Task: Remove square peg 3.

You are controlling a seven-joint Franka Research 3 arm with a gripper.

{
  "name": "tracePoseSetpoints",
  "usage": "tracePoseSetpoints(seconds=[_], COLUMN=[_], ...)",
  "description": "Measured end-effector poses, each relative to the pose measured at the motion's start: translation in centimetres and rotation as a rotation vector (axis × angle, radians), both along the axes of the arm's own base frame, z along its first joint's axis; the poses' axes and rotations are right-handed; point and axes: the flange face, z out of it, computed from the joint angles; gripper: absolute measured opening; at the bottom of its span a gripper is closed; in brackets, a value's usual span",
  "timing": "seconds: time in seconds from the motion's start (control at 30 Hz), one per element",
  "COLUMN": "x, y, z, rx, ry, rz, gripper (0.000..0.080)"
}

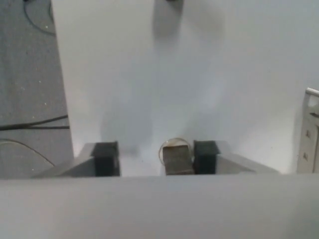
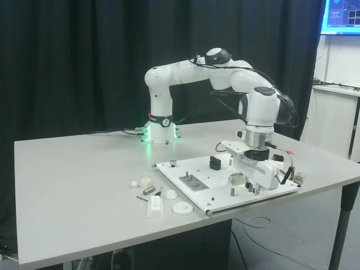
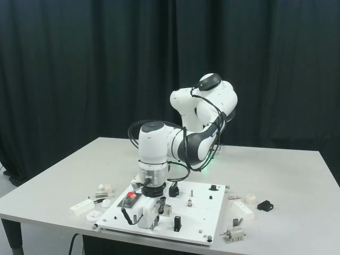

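square peg 3 [image 1: 176, 158] sitting in its round socket on the white board [image 1: 174, 74], lying between the fingers [image 1: 155, 158], touching one pad, fingers standing wide apart, gripping nothing, hanging low over the worktop [image 2: 73, 174]

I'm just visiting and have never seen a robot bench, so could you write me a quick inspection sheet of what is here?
Surface: grey table carrying a white board.
Job's things: square peg standing between the gripper's fingers, close to one of them.
Clutter: small white parts beside the board; black part on the table.
Grippers: gripper open, low over the board.
Cables: black cable on the floor.
Surroundings: black curtain behind.
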Motion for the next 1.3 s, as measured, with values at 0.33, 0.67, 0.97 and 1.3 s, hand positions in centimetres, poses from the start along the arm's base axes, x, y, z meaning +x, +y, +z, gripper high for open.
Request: tracePoseSetpoints(seconds=[0.33, 0.67, 0.97, 1.3], x=[-0.39, -0.40, -0.41, -0.49], y=[0.09, 0.04, 0.01, -0.06], z=[-0.05, -0.04, -0.01, -0.01], rx=[-0.002, -0.001, 0.002, 0.007], ry=[0.041, 0.043, 0.041, 0.034], rz=[0.057, 0.081, 0.078, 0.058], gripper=[0.0324, 0.0116, 0.0116, 0.0116])
